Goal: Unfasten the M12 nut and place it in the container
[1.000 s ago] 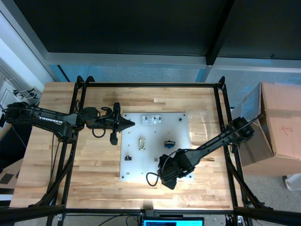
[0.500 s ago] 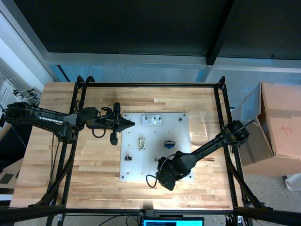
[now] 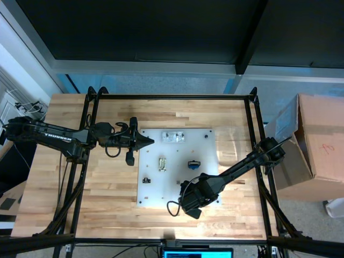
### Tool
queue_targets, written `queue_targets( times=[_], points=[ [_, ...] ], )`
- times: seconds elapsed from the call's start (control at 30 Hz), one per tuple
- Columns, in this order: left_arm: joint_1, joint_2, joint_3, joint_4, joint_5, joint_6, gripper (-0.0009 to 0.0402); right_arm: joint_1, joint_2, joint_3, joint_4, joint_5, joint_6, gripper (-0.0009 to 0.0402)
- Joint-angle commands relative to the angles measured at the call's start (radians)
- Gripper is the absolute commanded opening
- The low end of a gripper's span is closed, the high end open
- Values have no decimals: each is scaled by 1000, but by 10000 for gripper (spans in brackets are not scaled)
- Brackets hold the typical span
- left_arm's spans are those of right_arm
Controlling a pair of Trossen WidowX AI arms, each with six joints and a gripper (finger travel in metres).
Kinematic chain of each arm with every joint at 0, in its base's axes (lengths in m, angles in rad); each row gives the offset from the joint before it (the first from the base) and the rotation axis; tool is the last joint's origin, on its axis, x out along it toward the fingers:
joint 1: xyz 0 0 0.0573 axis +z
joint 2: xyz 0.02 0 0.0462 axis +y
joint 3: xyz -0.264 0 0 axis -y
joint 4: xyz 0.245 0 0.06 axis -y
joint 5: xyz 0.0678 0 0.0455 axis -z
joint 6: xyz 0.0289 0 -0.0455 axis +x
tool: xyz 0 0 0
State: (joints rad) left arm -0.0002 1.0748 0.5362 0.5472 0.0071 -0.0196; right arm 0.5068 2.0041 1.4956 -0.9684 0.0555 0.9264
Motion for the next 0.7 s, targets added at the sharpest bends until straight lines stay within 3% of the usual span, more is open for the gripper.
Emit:
queue_targets(
  times=[0.03,0.33,0.7],
  points=[
    [0,0,0,0,0,0,0,0,-3,0,-10,2,-103,2],
    [0,0,0,0,0,0,0,-2,-47,0,-15,0,-440,15],
    [0,0,0,0,0,0,0,-31,-143,0,-49,0,-545,12]
  ],
)
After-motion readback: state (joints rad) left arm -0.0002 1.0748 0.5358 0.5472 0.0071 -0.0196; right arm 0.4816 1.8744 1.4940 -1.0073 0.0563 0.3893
